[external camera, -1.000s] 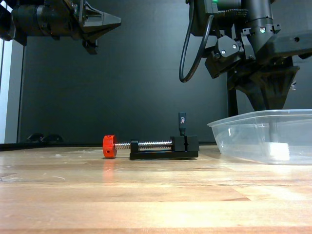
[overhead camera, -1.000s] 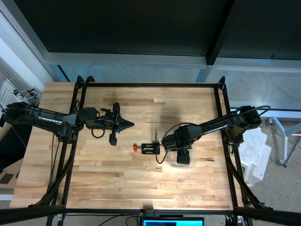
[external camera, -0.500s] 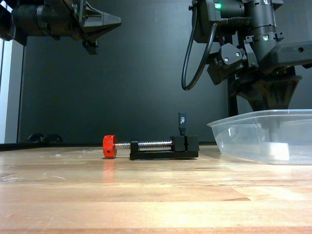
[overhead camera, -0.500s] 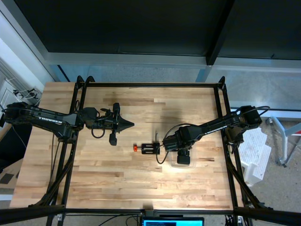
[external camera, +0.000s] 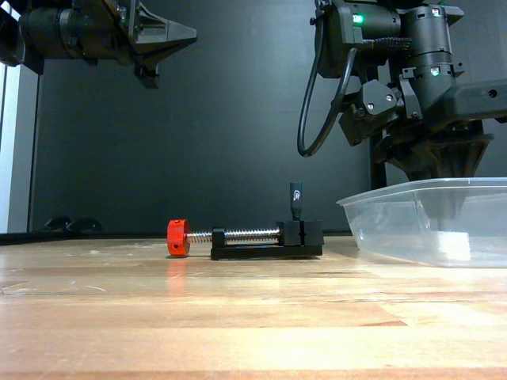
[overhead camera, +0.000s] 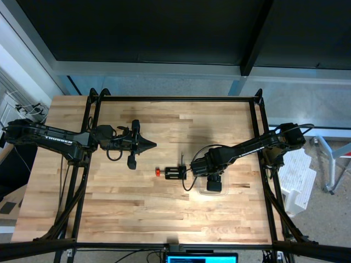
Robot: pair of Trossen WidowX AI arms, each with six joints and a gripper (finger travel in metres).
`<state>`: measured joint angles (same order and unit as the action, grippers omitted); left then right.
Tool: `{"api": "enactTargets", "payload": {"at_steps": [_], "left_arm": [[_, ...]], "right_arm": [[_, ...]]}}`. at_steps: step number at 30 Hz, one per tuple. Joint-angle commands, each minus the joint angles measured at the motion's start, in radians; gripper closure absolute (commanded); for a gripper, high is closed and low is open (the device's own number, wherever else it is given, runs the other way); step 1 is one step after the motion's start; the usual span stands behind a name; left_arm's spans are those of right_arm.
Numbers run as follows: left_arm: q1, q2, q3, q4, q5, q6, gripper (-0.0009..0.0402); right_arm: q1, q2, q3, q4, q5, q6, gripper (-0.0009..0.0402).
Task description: Pick the USB-C connector and install on taskboard
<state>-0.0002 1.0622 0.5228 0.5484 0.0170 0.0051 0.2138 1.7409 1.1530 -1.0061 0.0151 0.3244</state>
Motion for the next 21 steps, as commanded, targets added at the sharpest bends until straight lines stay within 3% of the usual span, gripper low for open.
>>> {"api": "enactTargets", "payload": {"at_steps": [1,21], "left_arm": [[0.000,0.000,0.000,0.000,0.000,0.000,0.0393],[0.000,0.000,0.000,0.000,0.000,0.000,0.0393]], "right_arm": [[0.000,0.000,-0.002,0.003,0.002,0.000,0.0253],[0.000,-0.013,-0.013,0.006,0.009,-0.001,0.0336]]}}
